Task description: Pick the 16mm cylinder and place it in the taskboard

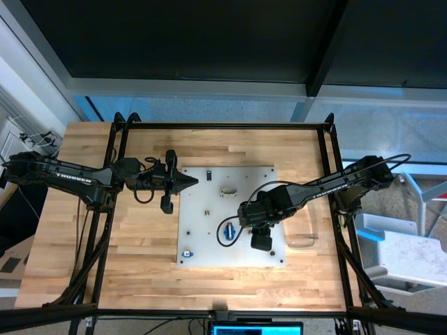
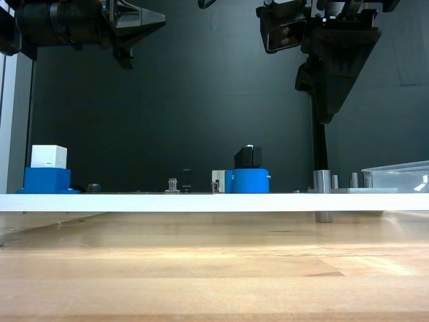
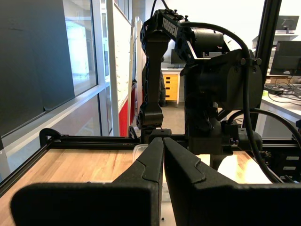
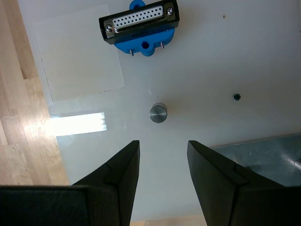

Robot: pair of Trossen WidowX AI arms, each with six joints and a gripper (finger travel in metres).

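My right gripper (image 4: 163, 142) is wide open, high over the 16mm cylinder (image 4: 158, 113), which stands upright on the taskboard (image 4: 211, 56) beside the clear tray (image 4: 263, 150). I can't tell what's in the tray. Left gripper (image 3: 163, 139) is closed up, high at the left.

Shiny metal cylinder (image 4: 158, 113), glossy white taskboard (image 4: 197, 61), wood table (image 1: 140, 265)

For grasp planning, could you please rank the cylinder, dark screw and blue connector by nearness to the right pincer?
Right pincer open over taskboard; left pincer shut at its left edge.
1. 16mm cylinder, just ahead.
2. Dark screw, sideways.
3. Blue connector, farthest ahead.
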